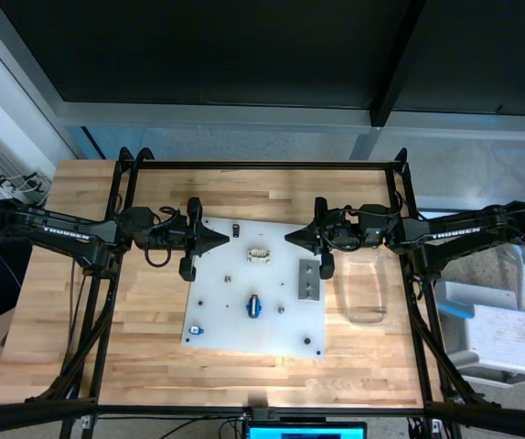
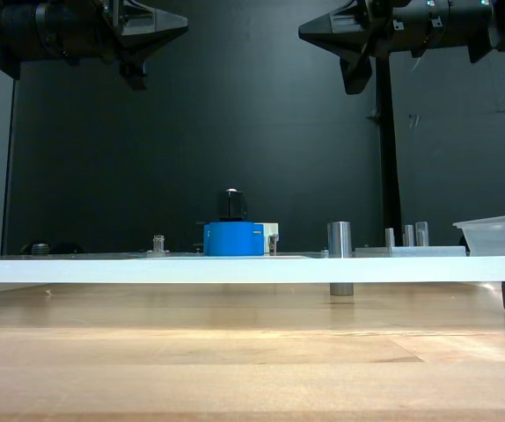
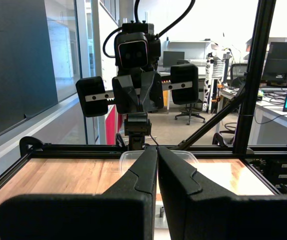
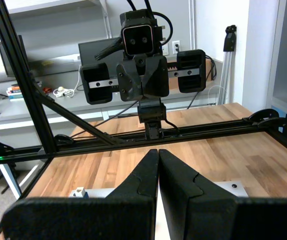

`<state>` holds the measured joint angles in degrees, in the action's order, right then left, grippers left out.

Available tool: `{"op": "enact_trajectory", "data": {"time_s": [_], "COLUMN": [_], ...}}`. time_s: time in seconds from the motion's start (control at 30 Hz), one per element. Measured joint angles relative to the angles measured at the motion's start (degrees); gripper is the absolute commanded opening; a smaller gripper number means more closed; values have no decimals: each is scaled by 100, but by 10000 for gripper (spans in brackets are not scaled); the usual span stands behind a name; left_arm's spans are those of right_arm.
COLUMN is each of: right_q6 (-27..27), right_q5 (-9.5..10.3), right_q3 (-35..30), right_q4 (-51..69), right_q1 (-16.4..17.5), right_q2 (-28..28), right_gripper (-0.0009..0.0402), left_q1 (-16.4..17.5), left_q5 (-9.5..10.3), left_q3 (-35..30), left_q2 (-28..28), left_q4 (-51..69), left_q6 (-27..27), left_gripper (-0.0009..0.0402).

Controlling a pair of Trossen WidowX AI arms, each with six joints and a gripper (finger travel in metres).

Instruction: Pick the 16mm cylinder and place it in the container

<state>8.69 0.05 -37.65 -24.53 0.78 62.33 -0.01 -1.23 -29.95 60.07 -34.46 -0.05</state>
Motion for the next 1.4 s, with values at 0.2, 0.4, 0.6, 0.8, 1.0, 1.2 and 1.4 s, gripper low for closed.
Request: {"op": "enact_trajectory", "data": {"time_s": [0.2,0.4,0.6,0.8,1.0,1.2,1.4], "right_q6": [0,127,146,144,131,151,216], "right_q5": [-2,-46,-48,-66,-317,-352,-352], "right_q3": [-719,-1770,-2804,-3875,-4878,-5497,-5779], "right_q4": [1541,3589,5084,6446,7597,8168,8443], "right_q1": [2,24,155,356,656,927,1139], "right_q2": [26,365,1054,1878,2656,3213,3633], "right_gripper": [0,0,0,0,0,0,0], "left_q1": [0,0,0,0,0,0,0], "left_q5": [0,0,0,0,0,0,0], "left_q3": [0,0,0,0,2,0,0], "left_q2": [2,2,2,0,0,2,0], "left_q4": [2,2,2,2,2,0,0], "left_q6": [0,0,0,0,0,0,0], "left_gripper": [0,0,0,0,0,0,0]}}
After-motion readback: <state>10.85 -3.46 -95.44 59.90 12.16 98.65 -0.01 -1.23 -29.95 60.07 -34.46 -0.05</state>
